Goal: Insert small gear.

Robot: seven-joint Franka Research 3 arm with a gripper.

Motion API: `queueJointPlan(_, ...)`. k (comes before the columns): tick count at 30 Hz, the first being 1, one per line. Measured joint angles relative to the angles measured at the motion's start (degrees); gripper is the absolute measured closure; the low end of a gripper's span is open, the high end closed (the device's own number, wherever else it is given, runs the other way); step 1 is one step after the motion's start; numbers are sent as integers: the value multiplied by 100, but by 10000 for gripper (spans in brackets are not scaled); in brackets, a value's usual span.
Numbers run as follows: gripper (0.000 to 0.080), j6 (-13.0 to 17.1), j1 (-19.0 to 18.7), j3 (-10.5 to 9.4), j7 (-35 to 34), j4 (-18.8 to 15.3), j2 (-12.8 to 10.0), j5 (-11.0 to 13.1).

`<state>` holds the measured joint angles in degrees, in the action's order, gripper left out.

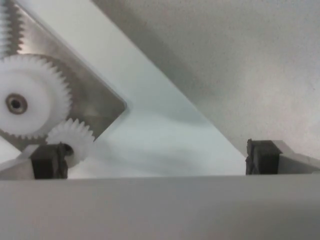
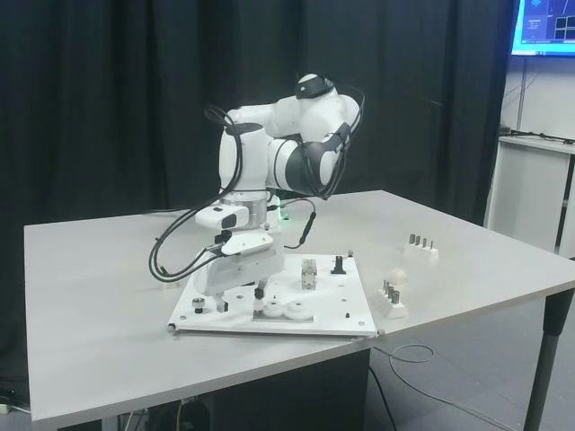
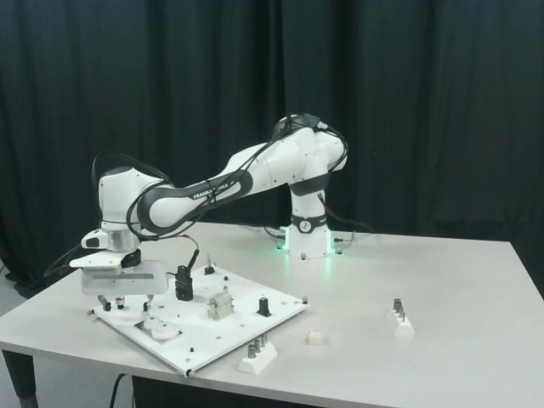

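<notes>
Now, gripper: fingers spread wide and released, nothing between them; one black pad sits right beside the small gear, the other pad is well apart, over the white board.
Small gear: lies flat on the metal plate, its axis pointing up out of the plate toward the wrist camera, so the round toothed face shows full on; no long axis can be told.
Mesh: the small gear's teeth touch those of the large white gear, which sits flat on the same plate around a dark centre pin.
Third gear: only a toothed edge shows, at the picture's border, next to the large one.
Board: white, lying on the grey table, carrying small black and grey fixtures.
Arm: white, reaching from its base to the board's end, with the gripper low over the gears.
Loose blocks: white, holding pins, on the table beside the board.
</notes>
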<state>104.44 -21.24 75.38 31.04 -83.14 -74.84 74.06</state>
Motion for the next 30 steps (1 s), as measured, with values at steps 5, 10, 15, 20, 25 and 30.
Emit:
queueJointPlan(5, 3, 6, 0, -7, -3, 11, 0, -27)
queueJointPlan(10, 3, 16, 0, -17, -3, 17, 1, -46)
queueJointPlan(15, 3, 58, 6, -53, -3, 20, 1, -69)
queueJointPlan(20, 3, 82, 23, -84, 0, 44, 2, -101)
queueJointPlan(25, 3, 82, 28, -89, 3, 70, 2, -139)
queueJointPlan(30, 3, 82, 31, -94, 7, 79, 2, -157)
